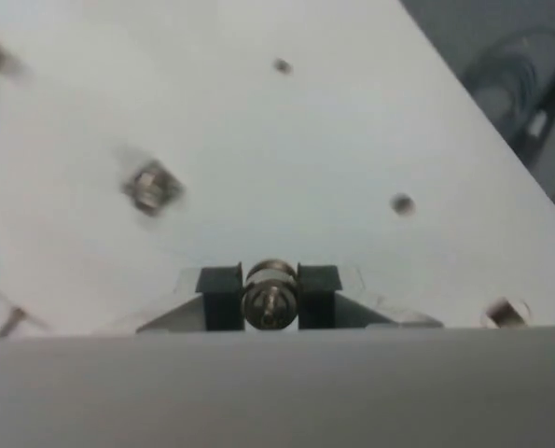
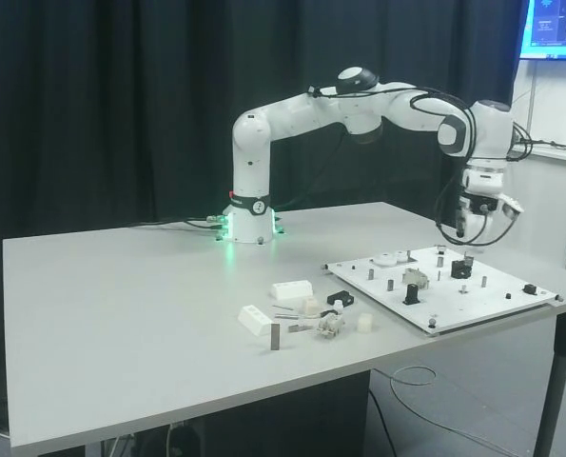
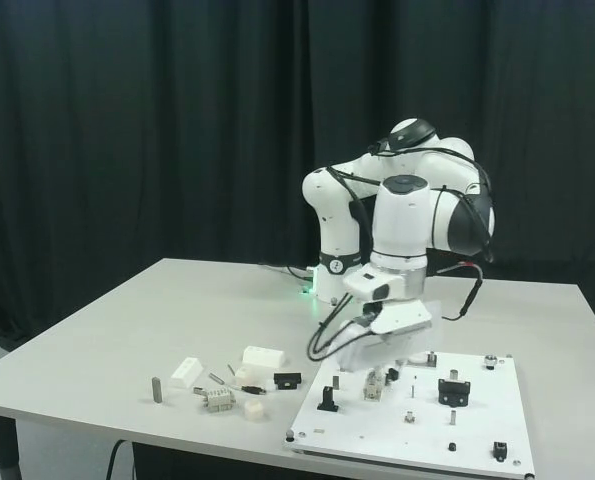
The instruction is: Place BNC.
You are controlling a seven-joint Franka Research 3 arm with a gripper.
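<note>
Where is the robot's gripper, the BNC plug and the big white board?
gripper [image 1: 270,297], wrist view, between its fingertips.
BNC connector [image 1: 270,301], wrist view, its metal body.
white board [image 2: 492,297], first room view, bare top.

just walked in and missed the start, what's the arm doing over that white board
The white Franka arm holds a small metal BNC connector between the fingers of its gripper, shut on it. It hovers above the white board at the edge of the grey table, not yet set down. The board carries several small fixtures, and loose parts lie on the table beside it.
</note>
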